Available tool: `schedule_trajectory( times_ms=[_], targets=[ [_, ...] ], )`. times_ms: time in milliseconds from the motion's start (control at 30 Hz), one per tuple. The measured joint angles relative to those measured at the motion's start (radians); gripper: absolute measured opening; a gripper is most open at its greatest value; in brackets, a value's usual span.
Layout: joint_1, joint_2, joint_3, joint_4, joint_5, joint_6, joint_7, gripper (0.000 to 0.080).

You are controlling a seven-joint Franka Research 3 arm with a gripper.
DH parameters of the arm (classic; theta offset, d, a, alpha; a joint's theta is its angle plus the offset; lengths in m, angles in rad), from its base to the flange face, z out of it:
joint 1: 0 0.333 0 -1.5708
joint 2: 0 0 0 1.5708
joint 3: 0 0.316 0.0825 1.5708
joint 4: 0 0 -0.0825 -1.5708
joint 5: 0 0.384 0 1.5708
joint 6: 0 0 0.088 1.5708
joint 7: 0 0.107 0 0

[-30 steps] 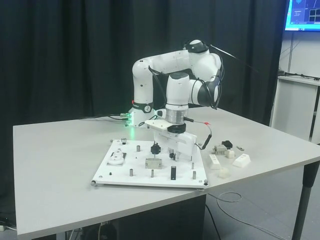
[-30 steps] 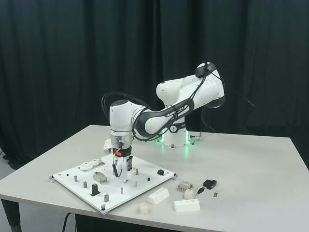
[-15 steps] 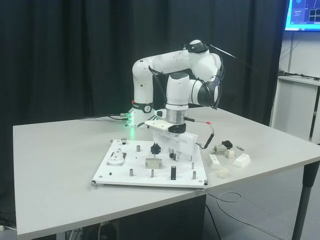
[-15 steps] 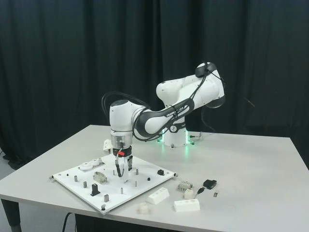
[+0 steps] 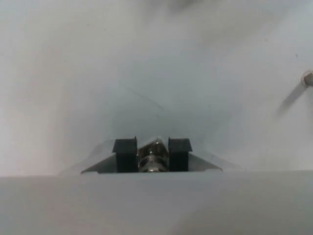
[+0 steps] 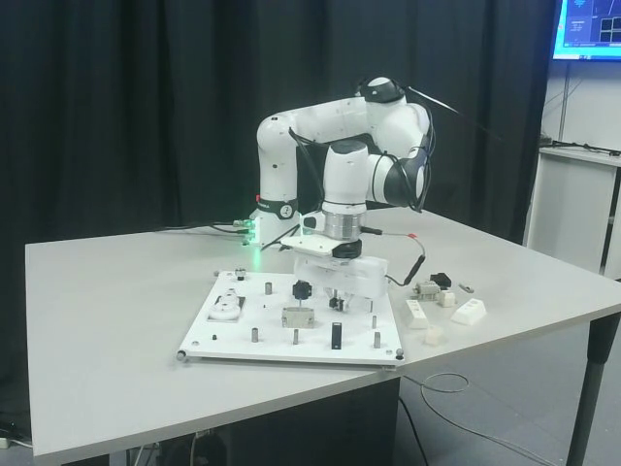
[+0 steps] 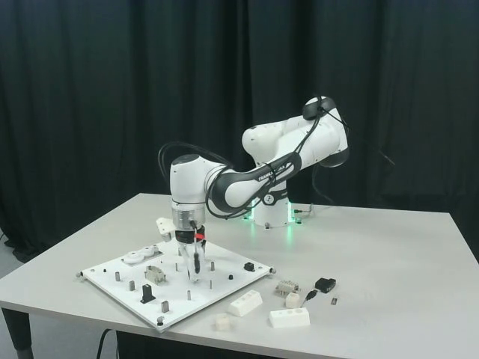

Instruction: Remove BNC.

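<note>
In the wrist view a small metal BNC connector (image 5: 152,159) sits clamped between my two black fingers (image 5: 125,153). My gripper (image 5: 152,155) is shut on it, with the bare white board (image 5: 146,73) below. From the room cameras, the gripper (image 6: 335,302) (image 7: 193,265) hangs a little above the middle of the white board (image 6: 233,335) (image 7: 114,286), pointing down. The connector itself is too small to make out in the room views.
The board carries several short pegs (image 6: 254,336), a black plug (image 6: 302,288), a grey block (image 6: 297,316) and white round parts (image 6: 225,309). A peg (image 5: 307,78) shows in the wrist view. Loose white blocks (image 6: 469,313) and a black part (image 6: 441,280) lie right of the board.
The gripper has risen off the board, keeping the connector between its fingers, and the wrist has turned slightly.
</note>
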Motion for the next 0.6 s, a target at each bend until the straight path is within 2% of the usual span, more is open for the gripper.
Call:
schedule_trajectory(
  times_ms=[600],
  targets=[
    [0.001,0.0,0.0,0.003,0.0,0.0,-0.32,0.0133]
  ],
)
